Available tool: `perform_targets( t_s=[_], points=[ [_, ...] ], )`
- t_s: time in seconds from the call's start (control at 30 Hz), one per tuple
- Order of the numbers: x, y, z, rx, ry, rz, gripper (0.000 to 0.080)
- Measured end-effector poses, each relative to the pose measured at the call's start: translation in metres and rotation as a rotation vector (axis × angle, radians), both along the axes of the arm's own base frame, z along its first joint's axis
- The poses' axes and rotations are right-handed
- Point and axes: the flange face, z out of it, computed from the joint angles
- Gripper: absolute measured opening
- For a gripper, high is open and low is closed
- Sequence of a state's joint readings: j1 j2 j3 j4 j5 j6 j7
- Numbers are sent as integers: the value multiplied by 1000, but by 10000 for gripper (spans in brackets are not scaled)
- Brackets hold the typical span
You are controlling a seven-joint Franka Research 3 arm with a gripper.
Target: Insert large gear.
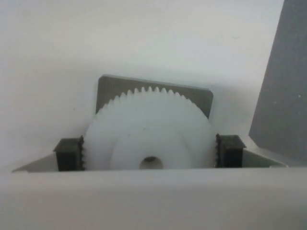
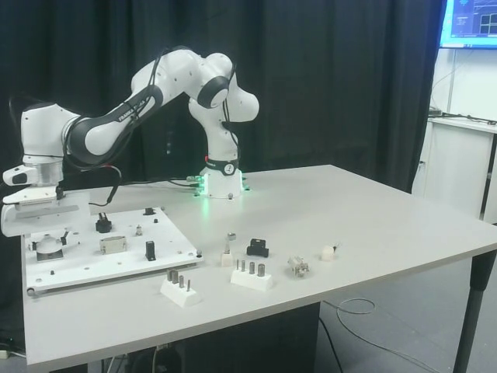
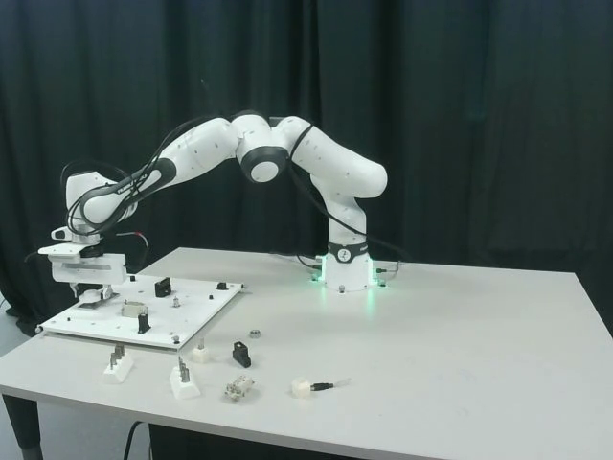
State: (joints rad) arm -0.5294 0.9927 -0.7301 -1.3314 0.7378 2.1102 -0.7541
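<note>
In the wrist view the large white gear (image 1: 148,134) is clamped by its toothed rim between the two black fingertips (image 1: 69,153) of my gripper (image 1: 149,152), which is shut on it. A grey plate (image 1: 108,88) lies behind the gear on the white board (image 1: 144,43). From the first room view the gripper (image 2: 48,237) holds the gear (image 2: 49,247) low over the left end of the white assembly board (image 2: 116,260). Whether the gear touches the board is not visible. The second room view also has the gripper (image 3: 91,290) over that end of the board (image 3: 192,311).
On the board stand black parts (image 2: 102,225) (image 2: 149,249) and a grey part (image 2: 113,244). In front of it lie two white pin blocks (image 2: 180,287) (image 2: 250,273), a black piece (image 2: 257,249), a small connector (image 2: 298,266) and a white piece (image 2: 328,252).
</note>
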Motion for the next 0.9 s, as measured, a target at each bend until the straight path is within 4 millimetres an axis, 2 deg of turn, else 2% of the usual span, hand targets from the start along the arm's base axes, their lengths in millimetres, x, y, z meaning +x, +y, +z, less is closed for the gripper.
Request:
perform_targets(
  t_s=[0.6, 0.9],
  points=[
    [6, 0, 0, -2, 41, 99, 594],
    [5, -1, 0, 2, 36, -10, 594]
  ],
)
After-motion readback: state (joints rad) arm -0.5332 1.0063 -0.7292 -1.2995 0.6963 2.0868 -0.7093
